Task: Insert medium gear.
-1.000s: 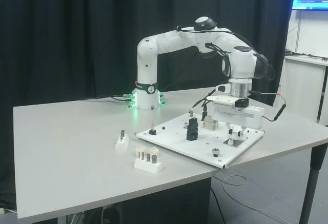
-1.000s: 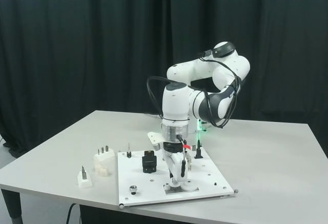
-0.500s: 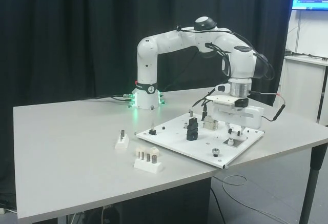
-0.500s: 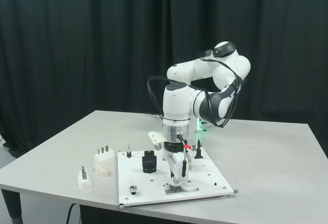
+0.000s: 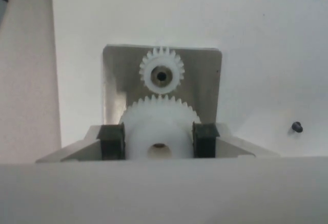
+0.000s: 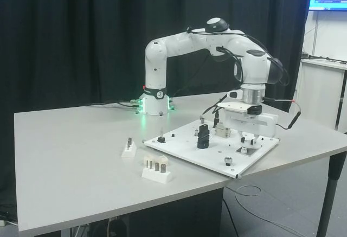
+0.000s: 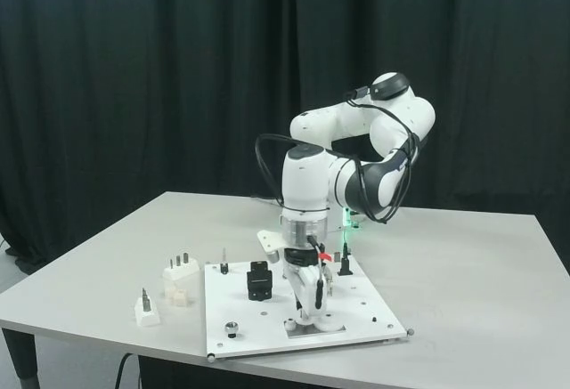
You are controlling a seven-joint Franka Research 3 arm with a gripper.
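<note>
The hand point(image 5: 159, 141) grips the medium gear point(image 5: 160, 126) between its two black pads point(image 5: 111, 141), one on each flank. The gear sits over the grey metal plate point(image 5: 202, 80) on the white board point(image 6: 184, 149), its teeth meeting the small gear point(image 5: 162, 71).

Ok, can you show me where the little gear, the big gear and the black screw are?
small gear point(image 5: 162, 70), wrist view, on its toothed white face beside the middle hole.
big gear point(image 5: 160, 126), wrist view, on its white face above its hole.
black screw point(image 5: 296, 127), wrist view, on its head.
</note>
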